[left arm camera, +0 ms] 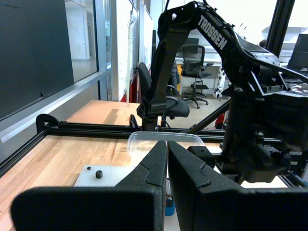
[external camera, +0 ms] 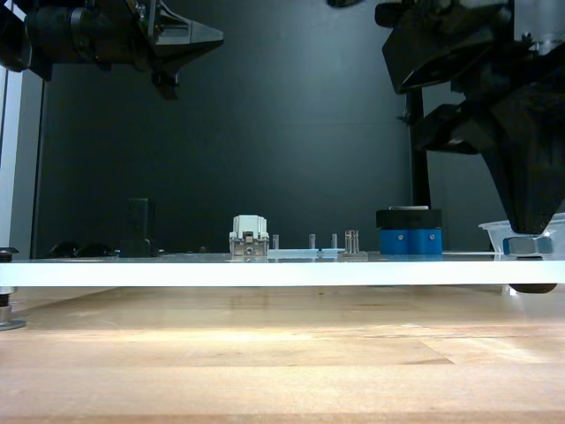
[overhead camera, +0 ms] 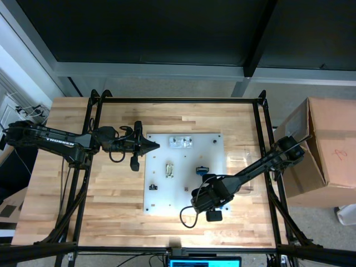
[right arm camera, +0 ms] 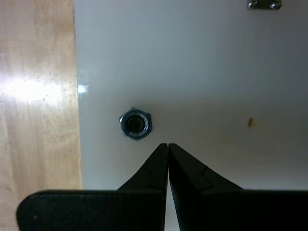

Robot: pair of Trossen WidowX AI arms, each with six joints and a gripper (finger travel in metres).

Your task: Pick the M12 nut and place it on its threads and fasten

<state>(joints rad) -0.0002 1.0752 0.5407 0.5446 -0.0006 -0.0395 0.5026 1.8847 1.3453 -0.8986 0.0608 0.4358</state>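
Near right edge of white board (overhead camera: 167, 200): M12 nut (right arm camera: 135, 123) on its stud, low, no ribs showing. My right gripper (right arm camera: 168, 144) is clenched on nothing, tips just beside the nut. Fastening step, I judge. Next: open, straddle the flats, turn. Left gripper (overhead camera: 157, 146) is far left, raised, closed, empty.

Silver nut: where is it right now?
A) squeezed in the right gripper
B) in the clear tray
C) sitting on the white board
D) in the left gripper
C: the right wrist view shows the nut on the white board, seemingly on its stud, beside the shut tips of the right gripper; the left gripper hangs shut at the board's left edge.
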